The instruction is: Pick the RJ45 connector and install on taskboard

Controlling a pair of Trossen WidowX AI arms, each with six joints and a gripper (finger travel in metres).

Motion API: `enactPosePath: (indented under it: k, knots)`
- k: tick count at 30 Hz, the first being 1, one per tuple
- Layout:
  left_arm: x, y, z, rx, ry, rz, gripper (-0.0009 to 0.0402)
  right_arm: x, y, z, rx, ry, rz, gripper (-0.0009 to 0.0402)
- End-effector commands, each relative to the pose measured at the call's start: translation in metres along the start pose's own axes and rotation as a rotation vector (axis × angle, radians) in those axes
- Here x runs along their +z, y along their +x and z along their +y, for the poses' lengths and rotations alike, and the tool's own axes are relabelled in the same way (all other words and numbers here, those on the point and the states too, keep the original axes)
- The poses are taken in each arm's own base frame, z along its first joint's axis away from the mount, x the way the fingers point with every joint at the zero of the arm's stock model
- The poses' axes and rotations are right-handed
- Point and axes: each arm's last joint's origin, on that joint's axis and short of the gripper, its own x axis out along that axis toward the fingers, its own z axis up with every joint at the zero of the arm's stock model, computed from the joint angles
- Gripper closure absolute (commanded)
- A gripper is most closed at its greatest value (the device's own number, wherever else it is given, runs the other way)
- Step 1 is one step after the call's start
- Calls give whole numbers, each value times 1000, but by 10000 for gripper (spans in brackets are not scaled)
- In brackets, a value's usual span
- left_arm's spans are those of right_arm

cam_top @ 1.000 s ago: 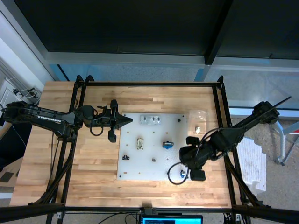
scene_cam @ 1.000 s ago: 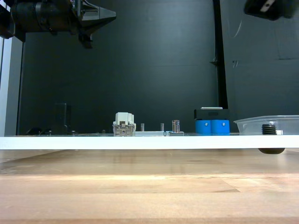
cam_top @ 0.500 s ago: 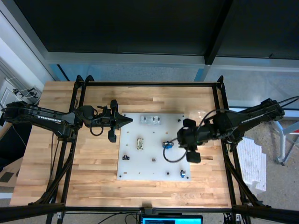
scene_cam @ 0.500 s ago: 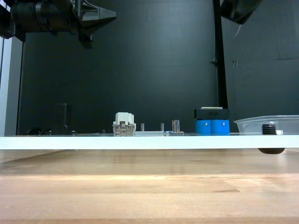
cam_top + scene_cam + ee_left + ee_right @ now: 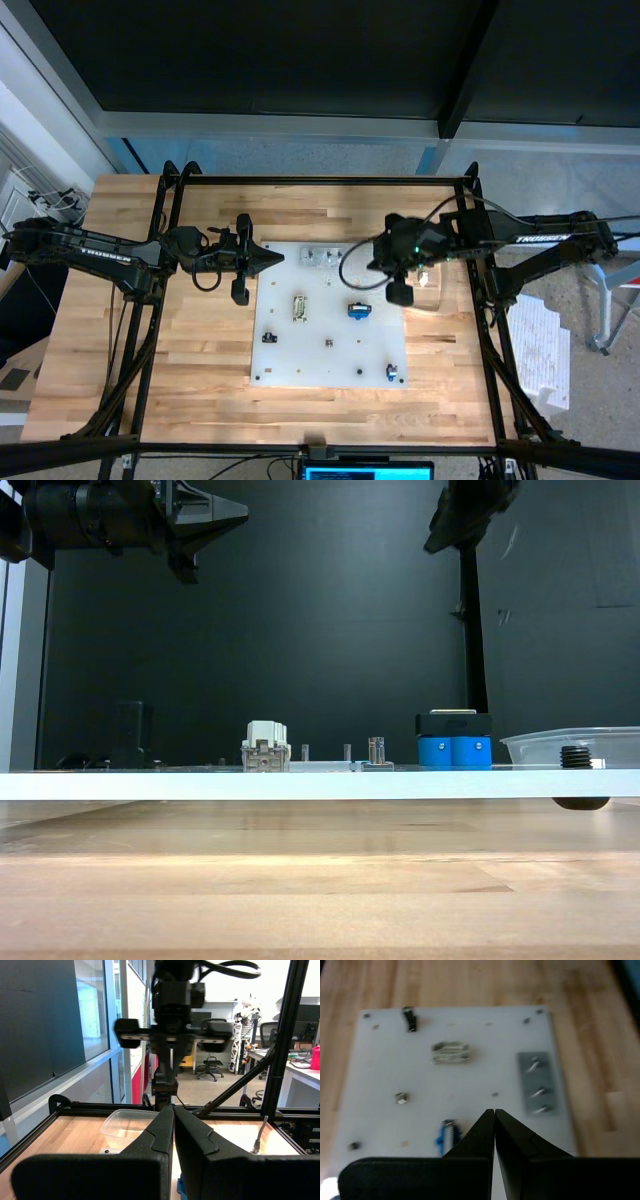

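Observation:
The small blue jack (image 5: 391,374) sits at the near right corner of the white board (image 5: 300,355). A pale grey piece lies on the jack. It may be the connector, but I cannot tell, and I see no cable. The clear tray (image 5: 432,248) holds a pale block (image 5: 424,277) with nothing dark on it. My right gripper (image 5: 377,262) hangs high over the board's far right part, next to the tray. In its wrist view the right gripper (image 5: 494,1112) is shut on nothing. My left gripper (image 5: 275,258) is parked shut left of the board.
The board carries a beige socket (image 5: 299,307), a blue part (image 5: 358,310) and a grey plate with pins (image 5: 322,258). Black frame rails (image 5: 470,260) border the table. A black knob (image 5: 573,756) shows through the tray wall in the low view.
The right arm has lifted away from the board's near right corner and swung back toward the far right, beside the tray. The left arm has not moved.

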Motion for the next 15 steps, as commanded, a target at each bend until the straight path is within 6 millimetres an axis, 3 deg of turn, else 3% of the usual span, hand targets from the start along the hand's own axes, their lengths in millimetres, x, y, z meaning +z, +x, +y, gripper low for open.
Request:
enactPosePath:
  k: [1, 15]
  knots:
    - [0, 0, 0, 0, 0, 0, 393, 0, 5, -10, 27, 1, -54, 393]
    - [0, 0, 0, 0, 0, 0, 393, -2, 20, -19, 26, -4, -408, 393]
